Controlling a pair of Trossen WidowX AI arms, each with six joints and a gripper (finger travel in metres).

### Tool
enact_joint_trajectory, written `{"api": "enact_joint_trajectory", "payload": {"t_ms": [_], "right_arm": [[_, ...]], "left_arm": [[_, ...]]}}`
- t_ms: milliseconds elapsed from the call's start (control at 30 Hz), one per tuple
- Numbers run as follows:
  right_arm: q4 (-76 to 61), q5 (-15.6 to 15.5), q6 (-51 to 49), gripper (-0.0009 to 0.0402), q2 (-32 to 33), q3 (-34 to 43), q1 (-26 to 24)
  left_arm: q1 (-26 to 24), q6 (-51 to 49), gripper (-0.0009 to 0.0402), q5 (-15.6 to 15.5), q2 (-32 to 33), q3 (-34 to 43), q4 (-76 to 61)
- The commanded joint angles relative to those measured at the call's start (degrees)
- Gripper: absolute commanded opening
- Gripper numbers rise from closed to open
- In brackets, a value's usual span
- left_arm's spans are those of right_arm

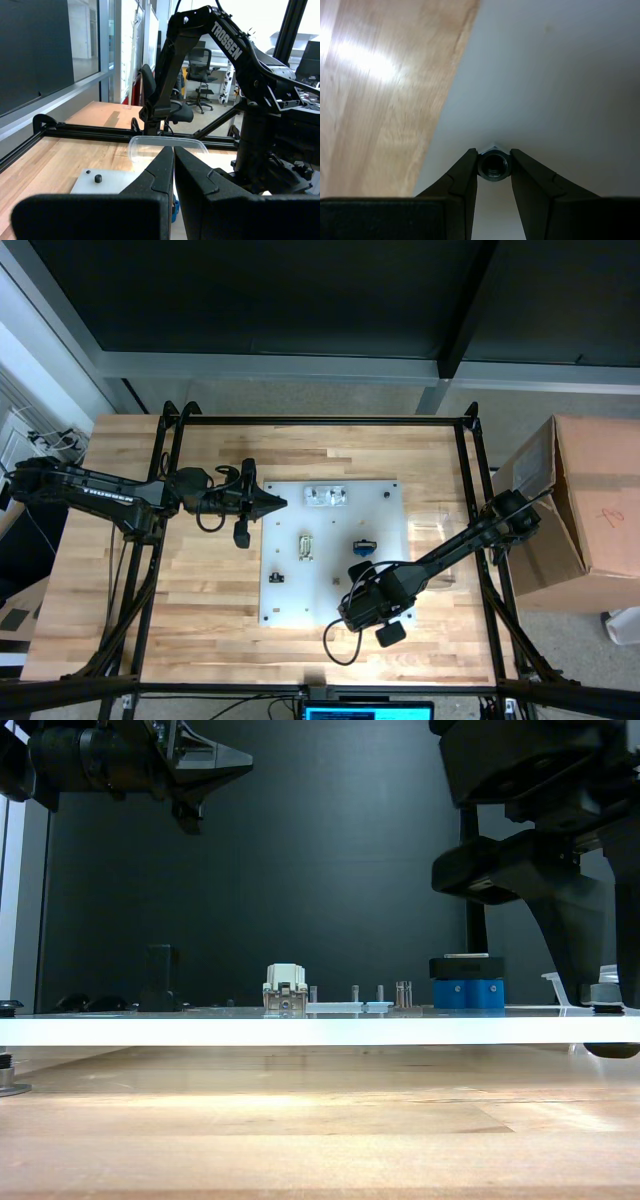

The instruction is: Pick the M12 nut and place it on its threads and fasten

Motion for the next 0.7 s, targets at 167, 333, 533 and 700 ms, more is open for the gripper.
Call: {"api": "enact_joint_trajectory", "payload": {"t_ms": [167,333,533,700], "right_arm": [[-0.9,0.1,19.6,0.0023,0.0,-0.2,0.0],[-1.2,0.1,38.5,0.0023,0.0,-0.2,0.0],[-1.2,0.1,58.8,0.0023,0.0,-0.2,0.0],[-1.2,0.0,72.5,0.0023,0.0,-0.2,0.0]], "left_arm": [[0.0,0.0,0.0000,0.0,0.0,0.0,0.0],[0.0,0.0,0.0000,0.0,0.0,0.0,0.0],[0.0,0.0,0.0000,0.0,0.0,0.0,0.0],[0.0,0.0,0.0000,0.0,0.0,0.0,0.0]]}}
